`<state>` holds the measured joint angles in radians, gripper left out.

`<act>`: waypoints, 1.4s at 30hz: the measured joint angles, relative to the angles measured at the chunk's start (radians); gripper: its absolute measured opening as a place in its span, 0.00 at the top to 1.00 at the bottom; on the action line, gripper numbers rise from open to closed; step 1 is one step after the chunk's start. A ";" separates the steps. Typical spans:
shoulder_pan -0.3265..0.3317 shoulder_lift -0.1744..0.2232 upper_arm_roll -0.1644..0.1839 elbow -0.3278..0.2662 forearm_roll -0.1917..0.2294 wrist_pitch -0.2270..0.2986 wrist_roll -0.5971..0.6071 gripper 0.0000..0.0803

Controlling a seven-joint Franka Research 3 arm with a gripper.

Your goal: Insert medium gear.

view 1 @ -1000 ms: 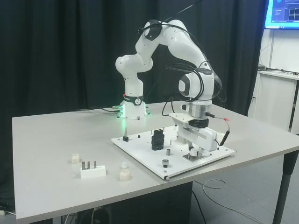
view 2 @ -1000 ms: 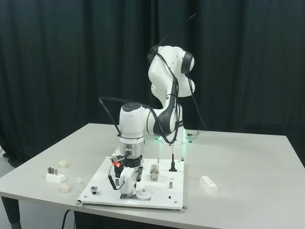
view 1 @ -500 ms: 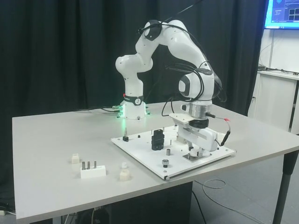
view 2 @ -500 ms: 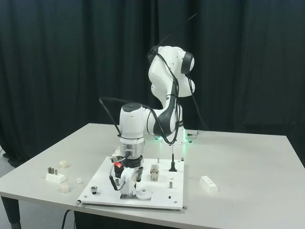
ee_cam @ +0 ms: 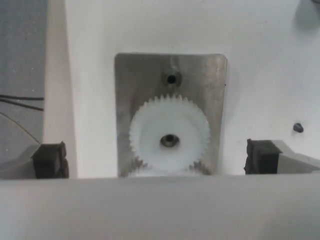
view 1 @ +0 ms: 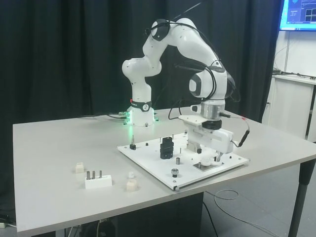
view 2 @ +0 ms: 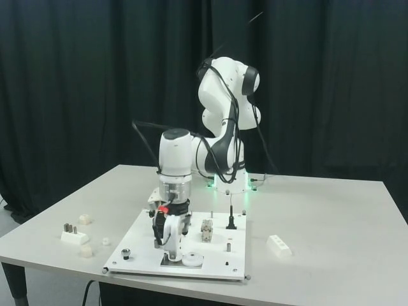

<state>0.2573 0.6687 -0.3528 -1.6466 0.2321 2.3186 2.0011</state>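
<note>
A robotics lab: black curtains (view 2: 76, 83) all round, a grey table (view 1: 59, 148), a wall monitor (view 1: 297, 15) far right.

Medium gear (ee_cam: 169, 138): white toothed wheel, lying flat, seated on a peg through its centre hole. It sits on the grey metal plate (ee_cam: 137, 80) set into the white board (view 1: 148, 153), near the board's front edge. Teeth mesh with a second white gear (ee_cam: 150, 171), mostly hidden. One plate hole stays bare beside it. From the second room view the gear (view 2: 192, 259) lies flat too.
</note>
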 joint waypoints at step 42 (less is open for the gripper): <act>-0.001 0.054 0.007 0.113 -0.008 0.000 -0.019 0.00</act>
<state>0.2562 0.7228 -0.3458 -1.5334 0.2240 2.3188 1.9819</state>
